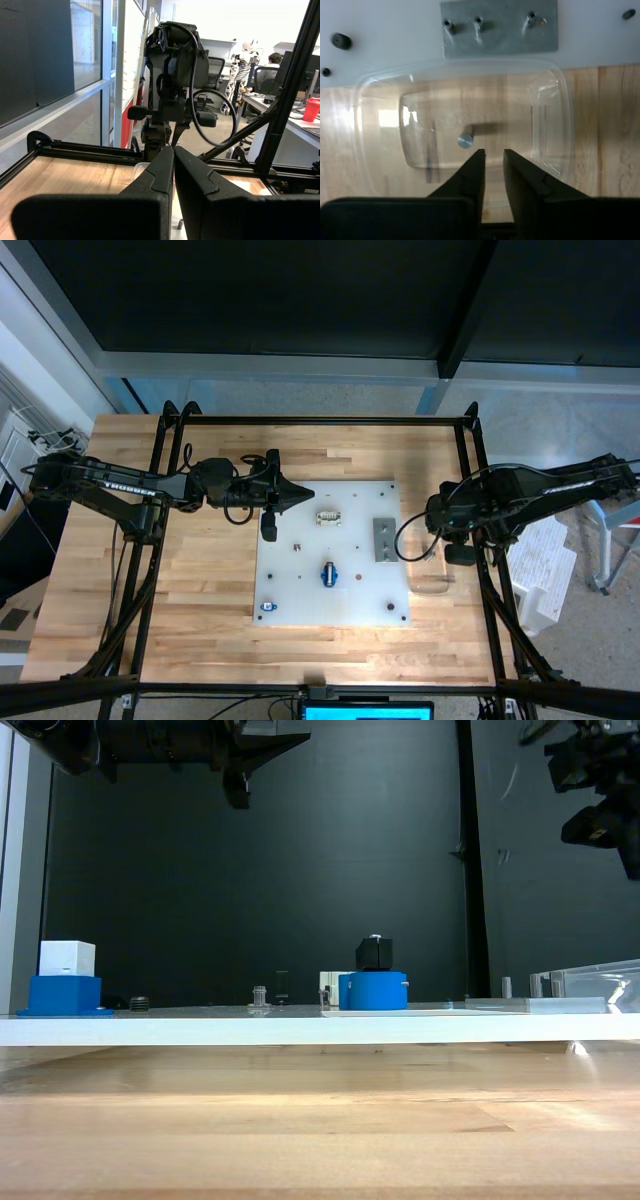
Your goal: Pick the 16mm cylinder and install on the taskboard
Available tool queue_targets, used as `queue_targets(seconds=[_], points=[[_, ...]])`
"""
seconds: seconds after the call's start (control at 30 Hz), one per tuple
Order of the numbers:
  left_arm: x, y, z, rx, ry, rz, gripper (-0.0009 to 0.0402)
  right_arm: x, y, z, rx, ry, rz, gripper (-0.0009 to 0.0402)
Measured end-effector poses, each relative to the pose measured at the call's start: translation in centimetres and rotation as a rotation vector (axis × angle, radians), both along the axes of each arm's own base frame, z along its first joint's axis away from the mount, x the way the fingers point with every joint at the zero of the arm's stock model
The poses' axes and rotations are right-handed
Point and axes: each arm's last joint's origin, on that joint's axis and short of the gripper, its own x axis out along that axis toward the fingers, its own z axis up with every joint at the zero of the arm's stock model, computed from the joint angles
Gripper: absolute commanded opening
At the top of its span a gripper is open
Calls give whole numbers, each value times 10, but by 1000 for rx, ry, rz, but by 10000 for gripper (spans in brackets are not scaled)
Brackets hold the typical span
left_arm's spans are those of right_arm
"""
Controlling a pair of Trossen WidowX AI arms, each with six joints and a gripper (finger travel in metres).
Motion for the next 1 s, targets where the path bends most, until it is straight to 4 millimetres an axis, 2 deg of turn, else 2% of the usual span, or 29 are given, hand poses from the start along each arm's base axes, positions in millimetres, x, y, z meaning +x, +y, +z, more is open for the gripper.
queue_targets(seconds=[0.3, 0.6, 1.0], points=[[0, 0, 0, 0, 0, 0, 0, 10, 8, -12, -43, 71, 38, 142], [0, 0, 0, 0, 0, 0, 0, 10, 15, -26, -55, 132, 36, 145], [0, 0, 0, 0, 0, 0, 0, 12, 20, -28, -67, 116, 18, 147]])
